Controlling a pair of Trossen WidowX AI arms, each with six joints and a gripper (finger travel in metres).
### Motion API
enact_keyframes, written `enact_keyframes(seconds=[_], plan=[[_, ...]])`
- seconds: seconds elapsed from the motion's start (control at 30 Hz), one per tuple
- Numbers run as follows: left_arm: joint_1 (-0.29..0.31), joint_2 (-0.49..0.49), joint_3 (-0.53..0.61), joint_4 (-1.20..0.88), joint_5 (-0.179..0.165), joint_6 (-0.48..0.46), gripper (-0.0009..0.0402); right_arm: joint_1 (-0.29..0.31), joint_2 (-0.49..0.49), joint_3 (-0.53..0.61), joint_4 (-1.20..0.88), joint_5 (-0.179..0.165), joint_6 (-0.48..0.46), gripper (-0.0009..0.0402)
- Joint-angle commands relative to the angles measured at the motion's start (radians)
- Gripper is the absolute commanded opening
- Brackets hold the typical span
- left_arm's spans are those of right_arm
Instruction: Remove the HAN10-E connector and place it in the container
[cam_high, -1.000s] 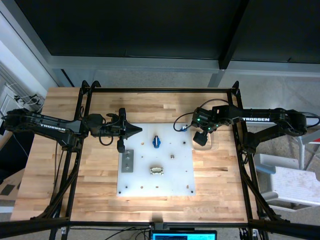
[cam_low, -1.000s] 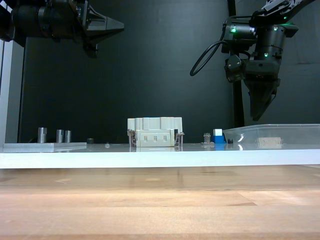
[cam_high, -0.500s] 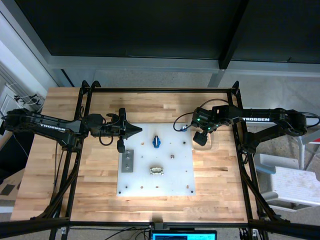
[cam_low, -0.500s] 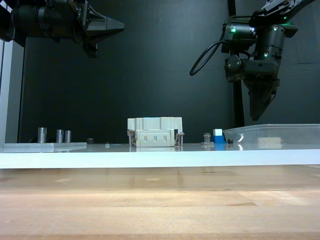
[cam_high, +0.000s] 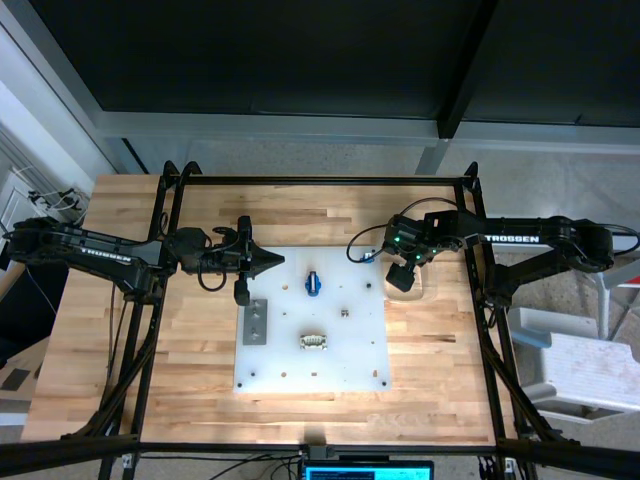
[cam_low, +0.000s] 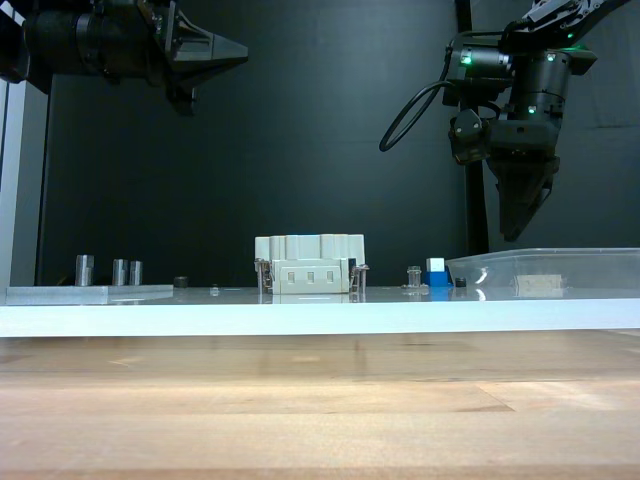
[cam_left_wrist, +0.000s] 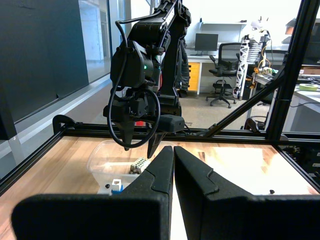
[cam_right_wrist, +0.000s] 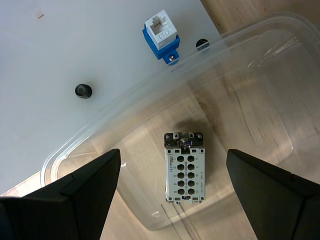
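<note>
A wooden table (cam_high: 130, 380) carries a white board (cam_high: 340, 350), and everything else sits around that. The left gripper (cam_high: 282, 259) hangs high over the board's far left corner, lying level, its fingers pressed together on nothing. The right gripper (cam_low: 517, 228) points straight down above the container (cam_low: 540, 262), which sits just off the board's right edge toward the far end; its fingers are spread wide and empty. A beige housing (cam_low: 308, 265) stands in the board's near half. The connector (cam_right_wrist: 184, 167) lies flat on the container's floor, pin holes up, below the right gripper and clear of it.
</note>
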Motion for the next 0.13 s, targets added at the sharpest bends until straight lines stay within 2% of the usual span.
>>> enact_keyframes(seconds=[0.03, 0.13], plan=[[0.000, 0.000, 0.000, 0.000, 0.000, 0.000, 0.0000, 0.000, 0.000, 0.000, 0.000, 0.000, 0.000, 0.0298], [0.000, 0.000, 0.000, 0.000, 0.000, 0.000, 0.0000, 0.000, 0.000, 0.000, 0.000, 0.000, 0.000, 0.0298]])
